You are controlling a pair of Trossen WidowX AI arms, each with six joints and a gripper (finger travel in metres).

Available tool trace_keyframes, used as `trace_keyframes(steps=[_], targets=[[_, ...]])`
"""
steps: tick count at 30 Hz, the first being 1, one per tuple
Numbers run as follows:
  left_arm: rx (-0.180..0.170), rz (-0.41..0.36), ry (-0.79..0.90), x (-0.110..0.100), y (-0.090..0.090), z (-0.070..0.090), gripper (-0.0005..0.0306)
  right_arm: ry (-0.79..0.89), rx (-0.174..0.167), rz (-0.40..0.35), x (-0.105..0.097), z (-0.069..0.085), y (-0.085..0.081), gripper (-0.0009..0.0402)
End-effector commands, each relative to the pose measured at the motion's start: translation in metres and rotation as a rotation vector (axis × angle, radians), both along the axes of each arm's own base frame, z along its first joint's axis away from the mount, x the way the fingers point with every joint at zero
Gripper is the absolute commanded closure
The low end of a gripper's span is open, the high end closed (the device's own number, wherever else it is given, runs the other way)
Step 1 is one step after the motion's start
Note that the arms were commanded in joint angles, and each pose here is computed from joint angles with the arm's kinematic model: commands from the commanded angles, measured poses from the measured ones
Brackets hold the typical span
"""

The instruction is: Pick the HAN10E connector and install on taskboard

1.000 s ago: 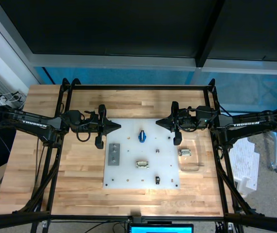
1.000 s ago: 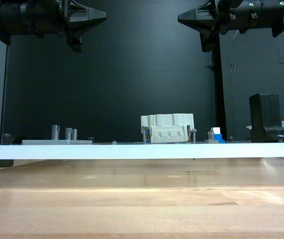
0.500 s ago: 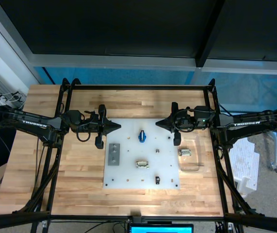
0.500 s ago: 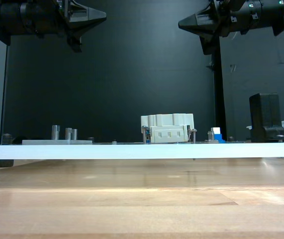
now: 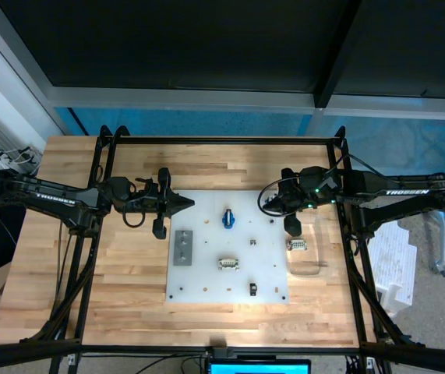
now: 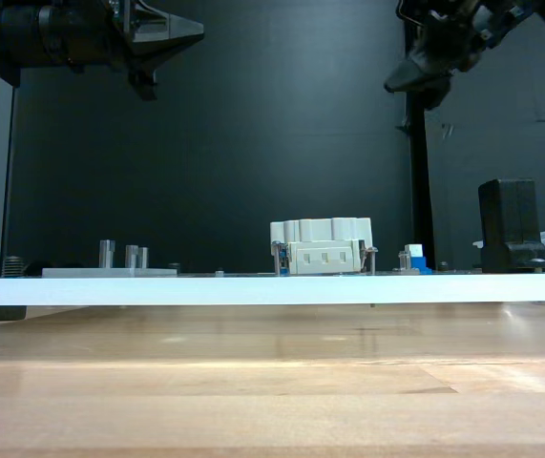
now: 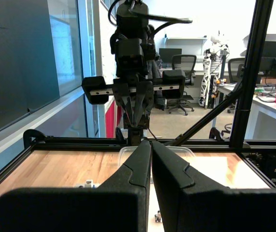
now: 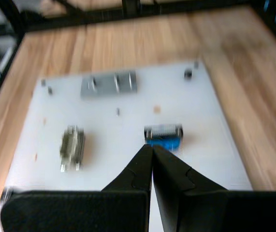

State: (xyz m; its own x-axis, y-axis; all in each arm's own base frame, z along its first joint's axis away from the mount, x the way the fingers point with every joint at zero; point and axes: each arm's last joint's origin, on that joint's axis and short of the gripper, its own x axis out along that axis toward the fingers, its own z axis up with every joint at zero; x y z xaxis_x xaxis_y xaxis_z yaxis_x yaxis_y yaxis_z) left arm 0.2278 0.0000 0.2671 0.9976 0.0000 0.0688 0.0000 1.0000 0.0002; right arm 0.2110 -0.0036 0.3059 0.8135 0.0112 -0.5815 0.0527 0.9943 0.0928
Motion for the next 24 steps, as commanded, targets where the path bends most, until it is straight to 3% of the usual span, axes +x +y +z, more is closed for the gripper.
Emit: trace_keyframes(steps=[1,9,13,24], targets=[[0.0,0.0,0.0,0.0,0.0,0.0,0.03,0.099,0.008,0.007,-0.004,0.004,0.003,0.0393],[0.0,0.0,0.0,0.0,0.0,0.0,0.03,0.31,0.011,0.029,-0.002,0.002,0.014,0.0393],[0.0,0.0,0.0,0.0,0.0,0.0,0.03,0.43,-0.024,0.009,-0.004,-0.006,0.017,0.0393],[0.0,0.0,0.0,0.0,0.0,0.0,0.03,0.567,-0.054,0.043,-0.009,-0.016,0.03,0.0393]])
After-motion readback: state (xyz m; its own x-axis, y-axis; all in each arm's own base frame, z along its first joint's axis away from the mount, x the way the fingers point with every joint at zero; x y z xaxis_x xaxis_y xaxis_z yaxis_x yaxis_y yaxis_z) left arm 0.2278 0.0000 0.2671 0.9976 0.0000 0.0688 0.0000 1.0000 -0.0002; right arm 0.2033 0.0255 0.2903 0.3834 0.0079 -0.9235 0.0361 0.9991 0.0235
